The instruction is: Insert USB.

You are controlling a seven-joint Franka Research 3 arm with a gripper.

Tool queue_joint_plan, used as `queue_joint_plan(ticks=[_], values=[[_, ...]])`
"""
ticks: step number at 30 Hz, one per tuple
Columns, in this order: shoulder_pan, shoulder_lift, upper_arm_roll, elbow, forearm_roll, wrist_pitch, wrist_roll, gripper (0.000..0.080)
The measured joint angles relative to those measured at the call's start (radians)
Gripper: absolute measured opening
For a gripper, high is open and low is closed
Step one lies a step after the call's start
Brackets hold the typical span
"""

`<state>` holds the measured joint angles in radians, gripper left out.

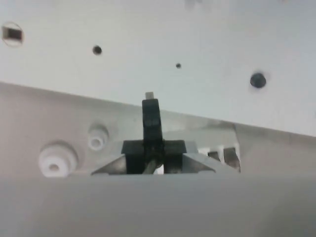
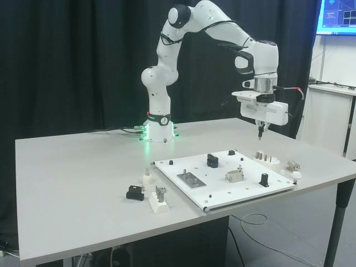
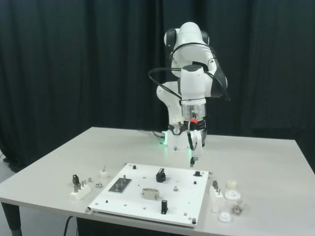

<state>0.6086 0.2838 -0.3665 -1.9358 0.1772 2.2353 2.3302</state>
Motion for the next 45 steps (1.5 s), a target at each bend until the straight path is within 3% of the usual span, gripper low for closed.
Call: queue_joint_plan(ticks=[7, 19, 31, 35, 45], values=[[0.016, 0.036, -0.038, 0.059, -0.01, -0.049, -0.113, 0.007], [0.016, 0.068, -0.045, 0.129, -0.083, -0.101, -0.438, 0.007], [0.016, 0.073, -0.034, 0.142, -0.165, -0.099, -0.682, 0.007], [0.016, 0.074, -0.027, 0.142, -0.196, -0.093, -0.816, 0.007], [0.013, 0.075, -0.022, 0.141, -0.204, -0.07, -1.122, 0.007]])
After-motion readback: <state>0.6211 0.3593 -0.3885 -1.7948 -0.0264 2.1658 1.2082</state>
